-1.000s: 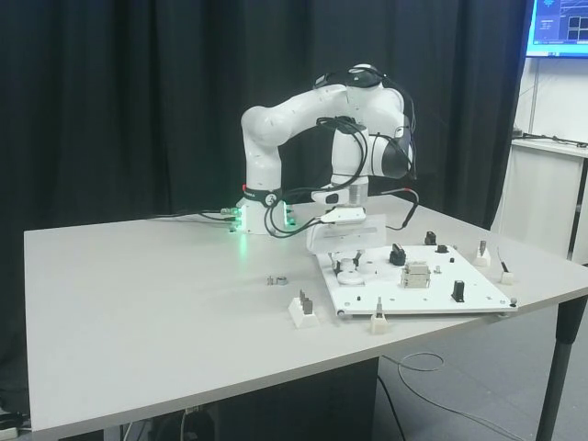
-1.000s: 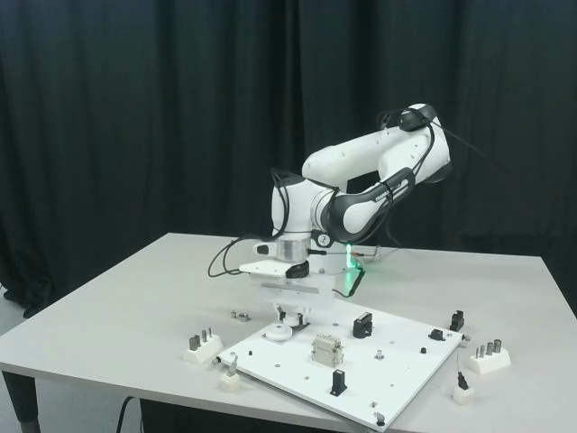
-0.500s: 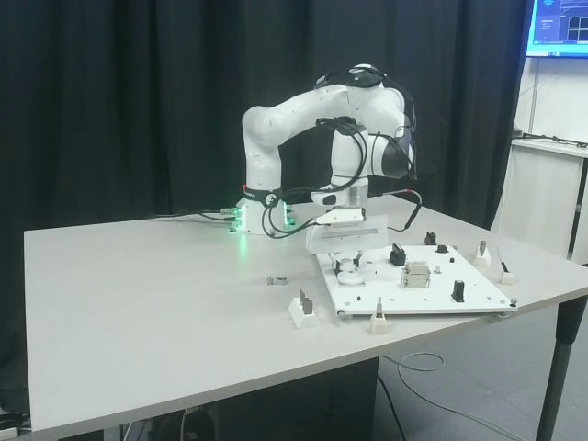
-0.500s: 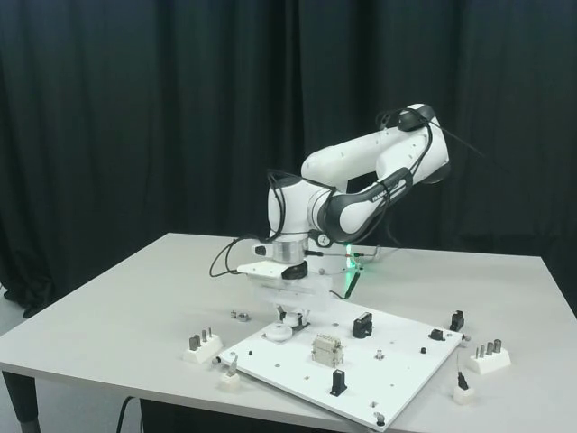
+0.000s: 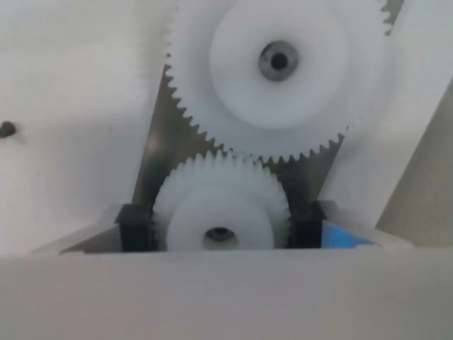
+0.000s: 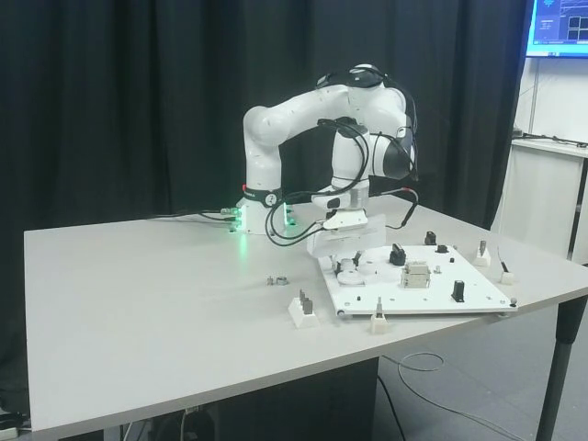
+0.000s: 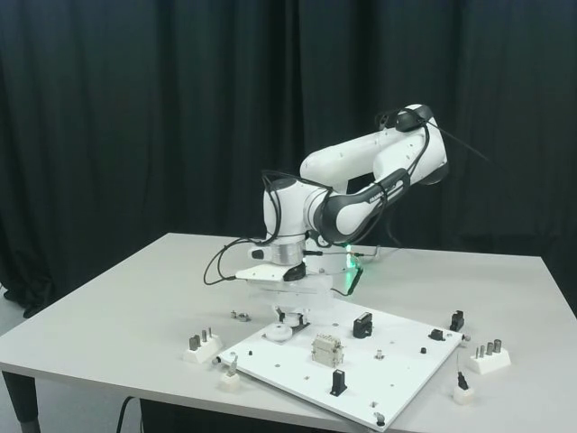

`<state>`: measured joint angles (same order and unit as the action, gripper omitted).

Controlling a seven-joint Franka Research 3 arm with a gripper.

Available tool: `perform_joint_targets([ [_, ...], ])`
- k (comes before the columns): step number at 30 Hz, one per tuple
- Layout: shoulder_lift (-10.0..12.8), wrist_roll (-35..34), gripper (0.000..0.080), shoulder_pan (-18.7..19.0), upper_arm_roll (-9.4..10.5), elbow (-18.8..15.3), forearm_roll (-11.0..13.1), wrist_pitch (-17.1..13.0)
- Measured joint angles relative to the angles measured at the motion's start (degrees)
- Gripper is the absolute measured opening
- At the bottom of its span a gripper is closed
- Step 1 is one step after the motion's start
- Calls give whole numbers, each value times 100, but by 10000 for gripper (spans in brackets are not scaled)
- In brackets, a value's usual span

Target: Insert medium gear.

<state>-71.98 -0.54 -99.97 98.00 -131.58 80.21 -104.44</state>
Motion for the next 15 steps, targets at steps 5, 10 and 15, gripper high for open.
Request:
perform_joint_targets([
  [5,0,-400,399,-8,-3,4,4,22],
  [10,-2,-757,399,-5,-2,5,6,22],
  [15,-15,-1019,399,-3,5,5,18,20],
])
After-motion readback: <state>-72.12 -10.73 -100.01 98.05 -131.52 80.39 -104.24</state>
